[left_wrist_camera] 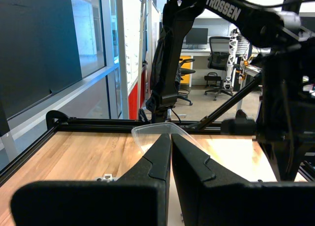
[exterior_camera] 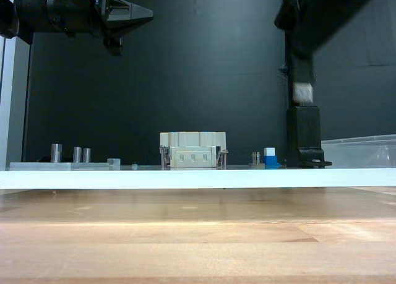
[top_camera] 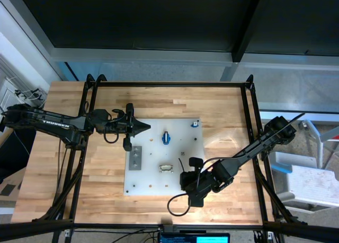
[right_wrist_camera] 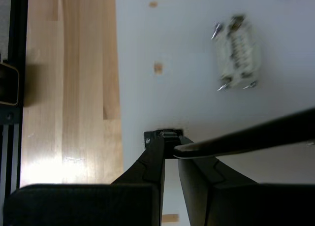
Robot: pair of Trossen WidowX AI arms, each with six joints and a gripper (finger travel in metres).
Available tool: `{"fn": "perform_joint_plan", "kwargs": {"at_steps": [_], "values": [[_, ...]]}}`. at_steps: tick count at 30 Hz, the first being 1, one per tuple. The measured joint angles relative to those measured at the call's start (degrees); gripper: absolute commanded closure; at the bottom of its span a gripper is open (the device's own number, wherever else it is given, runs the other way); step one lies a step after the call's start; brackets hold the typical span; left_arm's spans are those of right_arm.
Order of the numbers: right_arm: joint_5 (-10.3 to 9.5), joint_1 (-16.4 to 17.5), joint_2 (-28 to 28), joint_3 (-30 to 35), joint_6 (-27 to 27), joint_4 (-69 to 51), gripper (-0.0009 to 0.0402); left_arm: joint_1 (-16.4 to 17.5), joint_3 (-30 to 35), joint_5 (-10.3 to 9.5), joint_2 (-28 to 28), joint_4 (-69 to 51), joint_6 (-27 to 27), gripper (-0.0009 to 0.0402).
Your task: Remove the USB connector from the USB hub and place in the container
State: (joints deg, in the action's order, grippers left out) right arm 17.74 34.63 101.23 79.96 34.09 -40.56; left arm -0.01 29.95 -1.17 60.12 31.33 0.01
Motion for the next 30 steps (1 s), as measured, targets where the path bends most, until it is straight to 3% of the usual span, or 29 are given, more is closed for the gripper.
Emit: {"fn": "perform_joint_plan", "kwargs": {"at_steps": [23, 30], "values": [[0.22, 1.0, -4.4, -2.2, -0.9, -1.3, 0.0393, 0.0, 0.0, 0.00, 0.0, 0.0, 0.0, 0.0392], [0.02, 0.3, -8.8, -2.2, -0.9, -5.2, 0.0393, 0.0, 0.0, 0.00, 0.0, 0.0, 0.0, 0.0392]]}}
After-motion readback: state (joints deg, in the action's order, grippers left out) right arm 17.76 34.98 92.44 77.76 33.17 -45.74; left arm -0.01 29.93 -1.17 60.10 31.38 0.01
